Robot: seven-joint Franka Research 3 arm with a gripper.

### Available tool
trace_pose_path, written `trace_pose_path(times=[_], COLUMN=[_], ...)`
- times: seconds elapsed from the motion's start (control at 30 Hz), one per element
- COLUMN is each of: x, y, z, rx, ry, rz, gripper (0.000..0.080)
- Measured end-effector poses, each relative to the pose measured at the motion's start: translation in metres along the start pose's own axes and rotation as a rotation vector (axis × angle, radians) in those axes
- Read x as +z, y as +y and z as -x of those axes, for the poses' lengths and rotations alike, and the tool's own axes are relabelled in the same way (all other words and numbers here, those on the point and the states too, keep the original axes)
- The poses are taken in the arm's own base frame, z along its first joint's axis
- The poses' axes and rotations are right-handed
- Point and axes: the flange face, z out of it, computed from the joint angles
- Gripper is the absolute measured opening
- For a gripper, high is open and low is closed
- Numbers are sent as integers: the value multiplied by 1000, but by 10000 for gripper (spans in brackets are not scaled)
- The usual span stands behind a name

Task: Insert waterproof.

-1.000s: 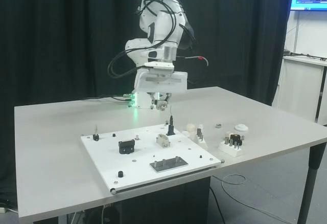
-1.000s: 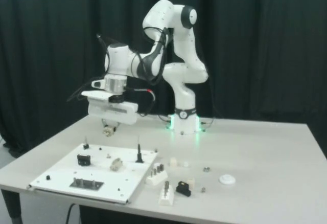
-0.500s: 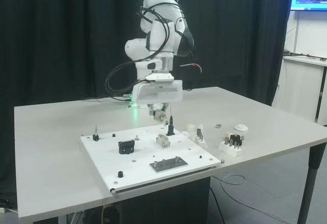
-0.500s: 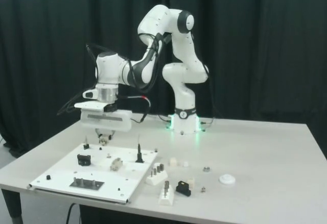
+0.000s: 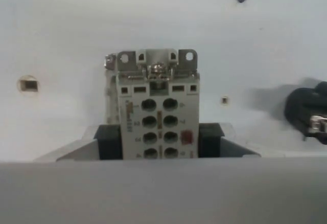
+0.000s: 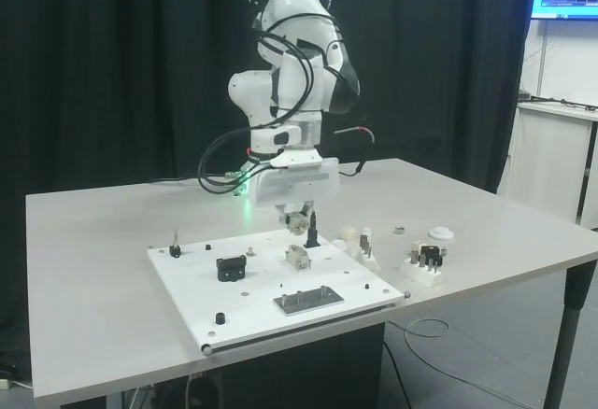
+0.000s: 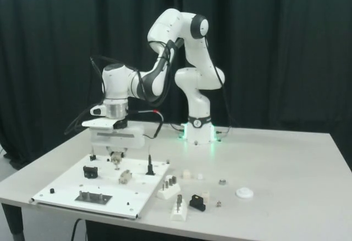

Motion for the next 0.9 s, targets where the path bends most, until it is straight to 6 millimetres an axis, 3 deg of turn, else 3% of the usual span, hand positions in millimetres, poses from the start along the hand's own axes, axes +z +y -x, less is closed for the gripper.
trace_pose_path(times=[0.9], x=[30], y=[-2], z=[9], rx=[-1], ry=[-67], rz=[5], gripper=[310])
